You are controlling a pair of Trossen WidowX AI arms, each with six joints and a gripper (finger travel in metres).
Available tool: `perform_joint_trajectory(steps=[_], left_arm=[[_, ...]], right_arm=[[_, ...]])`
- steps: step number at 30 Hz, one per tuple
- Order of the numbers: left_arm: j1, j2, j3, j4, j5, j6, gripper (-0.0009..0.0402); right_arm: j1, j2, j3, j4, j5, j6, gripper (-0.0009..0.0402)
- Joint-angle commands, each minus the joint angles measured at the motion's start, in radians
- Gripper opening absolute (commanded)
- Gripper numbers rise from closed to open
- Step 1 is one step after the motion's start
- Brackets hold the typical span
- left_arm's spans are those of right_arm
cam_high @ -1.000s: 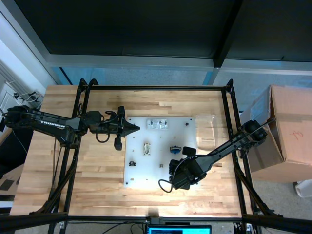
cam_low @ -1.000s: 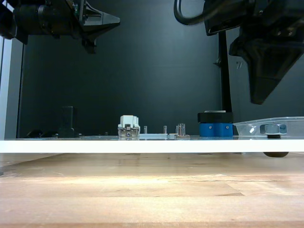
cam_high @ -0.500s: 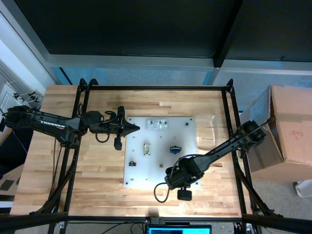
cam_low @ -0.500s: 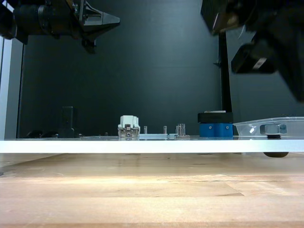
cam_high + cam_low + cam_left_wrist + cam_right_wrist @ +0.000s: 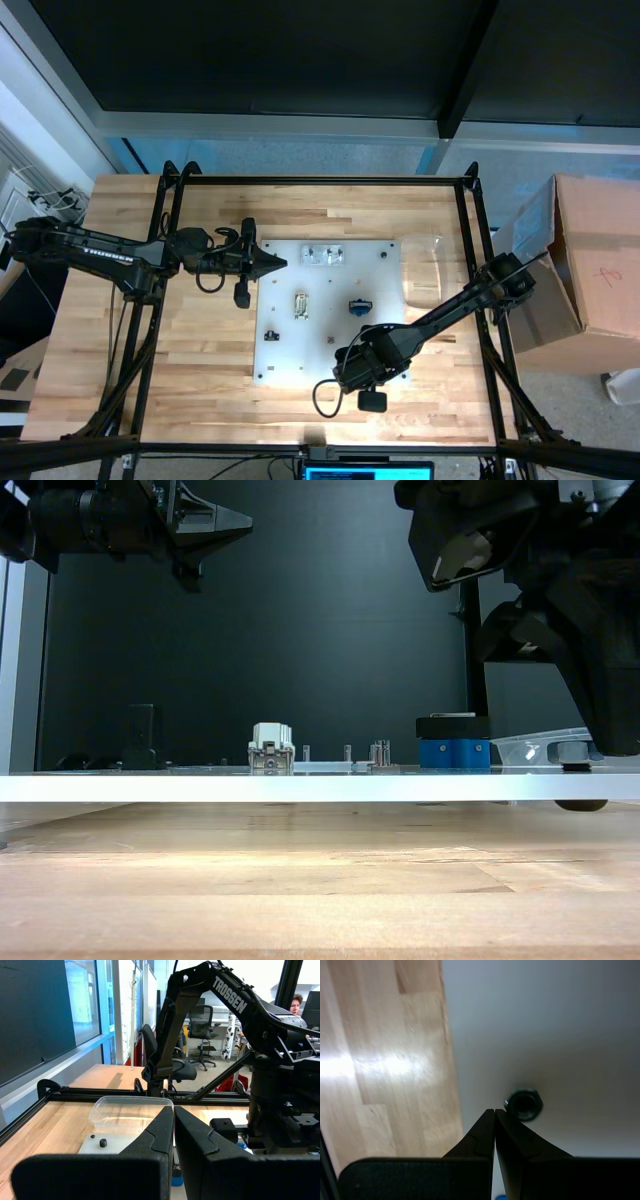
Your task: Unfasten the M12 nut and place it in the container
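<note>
Nut (image 5: 523,1105) on stud (image 5: 573,768) | right claw (image 5: 494,1110) closed beside | left claw (image 5: 173,1108) closed, board's (image 5: 300,350) edge | TROSSEN (image 5: 229,994)

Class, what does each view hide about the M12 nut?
Right wrist view: M12 nut, beside shut right gripper, hides its stud.
High view: right arm, over the board's near right edge, covers both.
Low view: right gripper overlaps nut.
Left wrist view: left gripper, above board's left edge, blocks it.

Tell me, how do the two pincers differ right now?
The left pincer lies level, high near the left edge of the board; the right pincer points down at its near right. The left pincer is far from the silver nut; the right pincer is just beside it. The nut is on its stud, ungripped. Both are shut, holding nothing.
</note>
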Motion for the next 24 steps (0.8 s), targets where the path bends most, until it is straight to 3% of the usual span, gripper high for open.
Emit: perform_joint_trajectory(steps=[1,10,11,13,15,20,24], left_arm=[[0.0,0.0,0.0,0.0,0.0,0.0,0.0],[0.0,0.0,0.0,0.0,0.0,0.0,0.0],[0.0,0.0,0.0,0.0,0.0,0.0,0.0],[0.0,0.0,0.0,0.0,0.0,0.0,0.0],[0.0,0.0,0.0,0.0,0.0,0.0,0.0],[0.0,0.0,0.0,-0.001,0.0,0.0,0.0],[0.0,0.0,0.0,0.0,0.0,0.0,0.0]], right_arm=[[0.0,0.0,0.0,-0.022,0.02,0.001,0.0],[0.0,-0.002,-0.001,-0.024,0.037,-0.016,0.0],[0.0,-0.006,0.0,-0.043,0.098,-0.014,0.0],[0.0,-0.019,0.012,-0.136,0.297,0.082,0.0],[0.001,-0.033,0.025,-0.203,0.386,0.139,0.0],[0.0,-0.061,0.029,-0.219,0.353,0.148,0.0],[0.0,-0.068,0.044,-0.218,0.237,0.133,0.0]])
